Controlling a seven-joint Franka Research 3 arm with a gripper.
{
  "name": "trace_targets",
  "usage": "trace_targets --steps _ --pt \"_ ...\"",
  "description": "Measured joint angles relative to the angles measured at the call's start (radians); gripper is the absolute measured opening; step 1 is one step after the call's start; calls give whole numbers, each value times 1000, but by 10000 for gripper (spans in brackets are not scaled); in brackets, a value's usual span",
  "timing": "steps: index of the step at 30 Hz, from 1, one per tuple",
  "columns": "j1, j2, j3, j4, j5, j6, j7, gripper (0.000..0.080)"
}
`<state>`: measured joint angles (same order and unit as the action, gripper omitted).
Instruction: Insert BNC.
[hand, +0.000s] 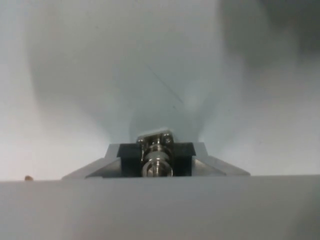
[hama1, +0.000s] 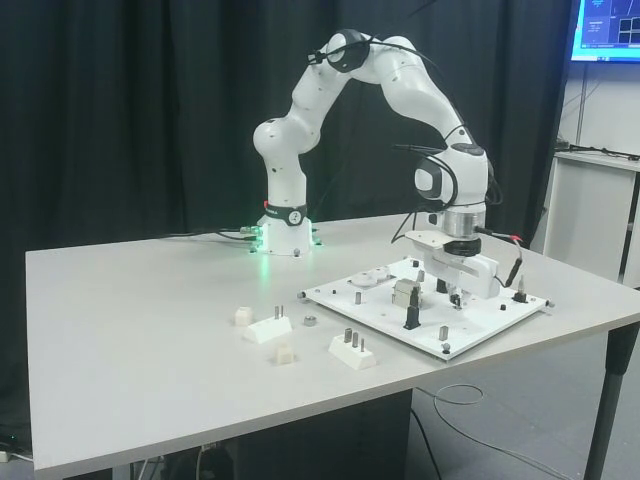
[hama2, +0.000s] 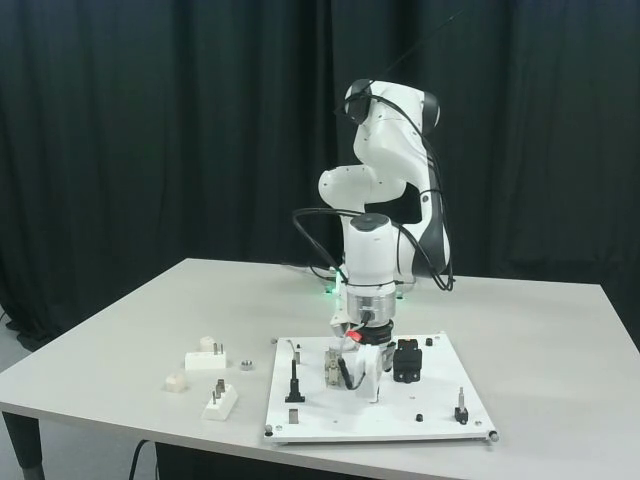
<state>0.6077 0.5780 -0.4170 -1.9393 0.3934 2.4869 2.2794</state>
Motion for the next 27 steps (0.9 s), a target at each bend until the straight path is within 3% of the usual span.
trace_targets --steps 27 --pt "69 15 -65 -2 32 -2 14 121"
